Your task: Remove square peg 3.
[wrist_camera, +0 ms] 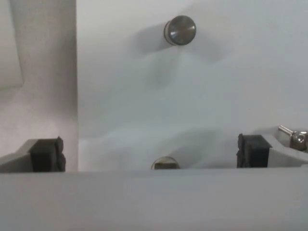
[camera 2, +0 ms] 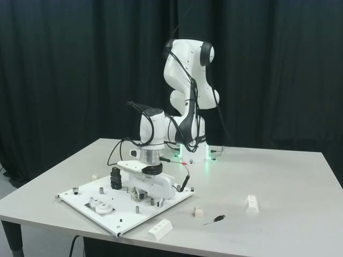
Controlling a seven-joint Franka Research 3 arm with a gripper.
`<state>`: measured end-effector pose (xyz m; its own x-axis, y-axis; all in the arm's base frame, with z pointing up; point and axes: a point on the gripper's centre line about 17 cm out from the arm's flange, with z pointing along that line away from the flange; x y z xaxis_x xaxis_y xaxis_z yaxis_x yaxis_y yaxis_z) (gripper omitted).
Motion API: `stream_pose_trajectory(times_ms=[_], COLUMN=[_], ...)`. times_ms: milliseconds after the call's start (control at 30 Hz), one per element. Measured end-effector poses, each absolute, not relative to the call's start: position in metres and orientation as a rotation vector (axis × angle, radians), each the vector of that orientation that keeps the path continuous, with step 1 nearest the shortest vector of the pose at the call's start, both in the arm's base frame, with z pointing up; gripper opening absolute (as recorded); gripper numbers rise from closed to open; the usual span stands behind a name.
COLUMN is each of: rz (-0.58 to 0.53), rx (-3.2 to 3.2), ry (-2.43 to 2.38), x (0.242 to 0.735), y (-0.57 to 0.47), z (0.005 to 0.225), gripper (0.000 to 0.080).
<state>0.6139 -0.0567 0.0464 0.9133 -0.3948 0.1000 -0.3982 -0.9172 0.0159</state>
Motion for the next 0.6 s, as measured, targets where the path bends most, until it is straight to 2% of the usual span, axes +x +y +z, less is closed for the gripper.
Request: stream_pose_trajectory(times_ms=[600], rz=[0.102], rx=[3.047], ry=[-0.645], x=[0.6062], y=[-0.0546], z=[0.0393], gripper=[0.08])
